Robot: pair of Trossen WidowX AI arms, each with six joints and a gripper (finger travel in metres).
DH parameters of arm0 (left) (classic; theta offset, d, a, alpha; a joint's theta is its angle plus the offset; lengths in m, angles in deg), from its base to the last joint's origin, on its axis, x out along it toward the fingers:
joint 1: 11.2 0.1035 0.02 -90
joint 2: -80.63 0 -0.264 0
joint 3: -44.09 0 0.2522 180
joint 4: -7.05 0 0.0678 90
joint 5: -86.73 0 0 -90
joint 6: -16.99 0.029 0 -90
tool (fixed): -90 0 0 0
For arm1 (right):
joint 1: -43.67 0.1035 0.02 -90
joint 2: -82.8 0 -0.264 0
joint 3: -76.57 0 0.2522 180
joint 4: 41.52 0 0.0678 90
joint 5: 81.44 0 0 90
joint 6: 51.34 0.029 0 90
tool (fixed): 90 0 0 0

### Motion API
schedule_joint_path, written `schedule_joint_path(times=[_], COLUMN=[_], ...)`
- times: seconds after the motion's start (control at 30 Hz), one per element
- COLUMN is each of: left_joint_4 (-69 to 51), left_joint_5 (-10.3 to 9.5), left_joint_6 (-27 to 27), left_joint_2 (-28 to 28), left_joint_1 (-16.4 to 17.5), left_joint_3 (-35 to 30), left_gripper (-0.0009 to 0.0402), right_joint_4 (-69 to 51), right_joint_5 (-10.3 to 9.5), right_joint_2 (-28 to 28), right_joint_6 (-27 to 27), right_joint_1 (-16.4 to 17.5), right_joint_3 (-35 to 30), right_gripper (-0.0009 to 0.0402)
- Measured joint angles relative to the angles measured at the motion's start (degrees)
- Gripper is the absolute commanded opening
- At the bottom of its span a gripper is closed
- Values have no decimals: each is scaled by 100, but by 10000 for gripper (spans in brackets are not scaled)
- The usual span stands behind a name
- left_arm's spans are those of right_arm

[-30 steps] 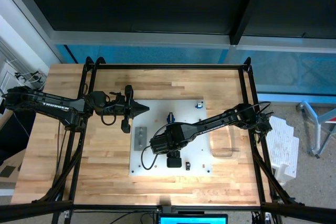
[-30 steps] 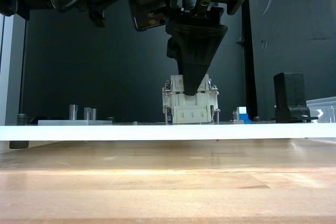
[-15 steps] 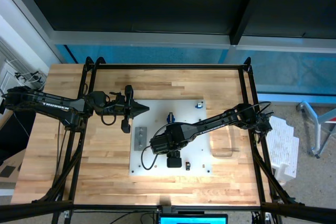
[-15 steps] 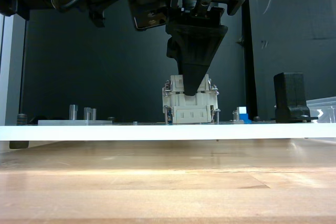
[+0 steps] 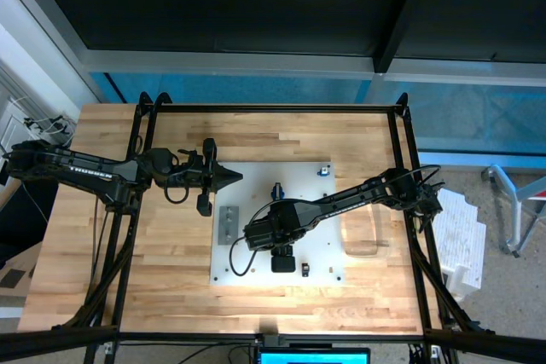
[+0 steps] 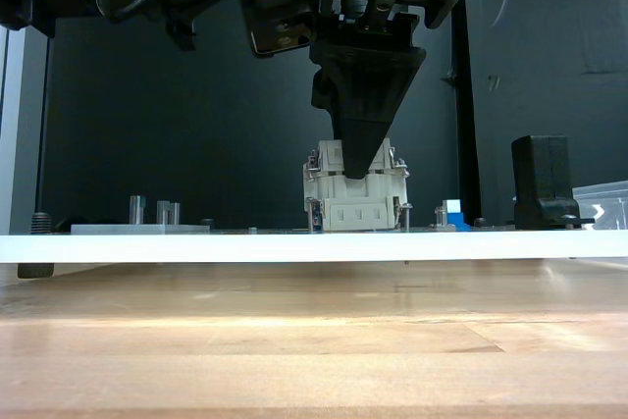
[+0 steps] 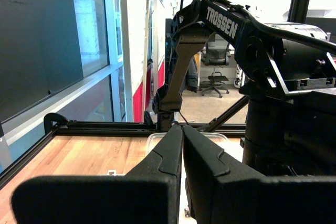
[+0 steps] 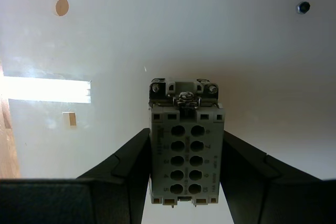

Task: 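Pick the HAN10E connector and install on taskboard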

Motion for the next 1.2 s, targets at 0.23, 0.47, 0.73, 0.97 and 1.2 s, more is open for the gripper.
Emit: schedule_joint_path(times=[0.23,0.47,0.73,0.97,1.2], left_joint_4=[-2,0,0,-2,0], left_joint_5=[0,2,2,2,2], left_joint_6=[0,2,2,0,2], left_joint_2=[0,0,0,0,0], left_joint_1=[0,0,0,0,0], left_joint_3=[0,0,2,2,2], left_gripper=[1,1,1,1,1], right_joint_4=[-46,-2,-236,-444,-599], right_joint_5=[0,7,4,4,4], right_joint_2=[-26,-85,-323,-704,-844], right_joint_6=[15,20,28,28,28], right_joint_1=[0,-2,0,-2,-2], right_joint_3=[-57,-138,-144,-146,-153], right_gripper=[186,273,334,341,341])
